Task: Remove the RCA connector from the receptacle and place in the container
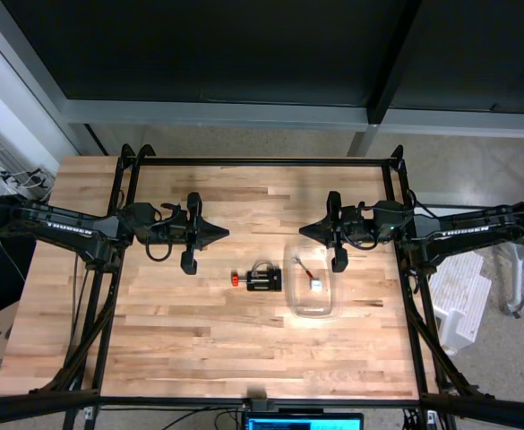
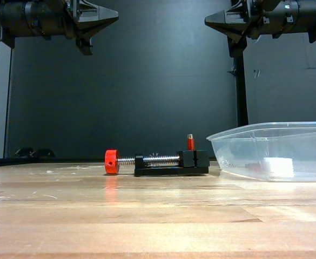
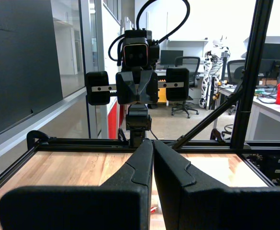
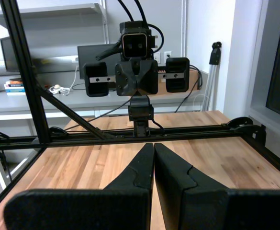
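Left gripper [image 1: 224, 233] and right gripper [image 1: 303, 231] hang high above the table [image 1: 199, 340], tips facing inward and well apart. Both wrist views show the fingers pressed together with nothing between them.

Clearance: a black frame rail [image 1: 262, 162] runs along the far edge and down both sides. There is wide bare wood toward the near edge and left of the fixture.

The receptacle [image 1: 263, 280] is a black block lying flat. Its threaded metal screw runs left to a red knob [image 1: 236, 279], and a thin metal loop [image 1: 262, 266] sits on its far side. In the low view a short red stub [image 2: 190, 142] with a pale tip stands upright at the block's right end. What it is, I cannot tell.

The container [image 1: 329, 303] is a clear, shallow plastic tray with rounded corners, just right of the block and not touching it.

The RCA connector [image 1: 303, 266] lies flat inside the container's far-left part, apart from the receptacle. It is thin with a pale stem. Its long axis runs diagonally from far-left to near-right, and the red end appears to point toward the small white cube [image 1: 316, 284] beside it.
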`<state>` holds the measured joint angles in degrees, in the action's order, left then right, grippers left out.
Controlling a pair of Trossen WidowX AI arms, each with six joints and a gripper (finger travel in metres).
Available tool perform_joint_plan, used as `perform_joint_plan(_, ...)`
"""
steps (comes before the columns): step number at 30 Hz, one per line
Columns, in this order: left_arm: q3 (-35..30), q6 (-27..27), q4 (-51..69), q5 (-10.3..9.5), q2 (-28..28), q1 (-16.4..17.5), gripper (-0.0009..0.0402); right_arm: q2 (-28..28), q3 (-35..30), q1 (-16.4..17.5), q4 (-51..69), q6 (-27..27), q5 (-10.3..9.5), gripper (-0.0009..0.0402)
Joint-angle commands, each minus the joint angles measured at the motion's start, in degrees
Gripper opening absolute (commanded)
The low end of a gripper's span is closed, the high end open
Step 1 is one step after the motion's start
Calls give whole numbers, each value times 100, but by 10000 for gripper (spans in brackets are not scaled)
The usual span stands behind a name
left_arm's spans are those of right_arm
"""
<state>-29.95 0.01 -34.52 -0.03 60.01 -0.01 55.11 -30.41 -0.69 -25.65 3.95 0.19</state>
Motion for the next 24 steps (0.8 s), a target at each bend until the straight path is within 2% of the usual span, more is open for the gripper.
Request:
perform_joint_plan(1, 0, 0, -2, 0, 0, 0, 0, -4, -2, -46, -140, 2, -122, 0)
perform_joint_plan(24, 0, 0, -2, 0, 0, 0, 0, 0, -4, -44, -184, -39, -129, 0)
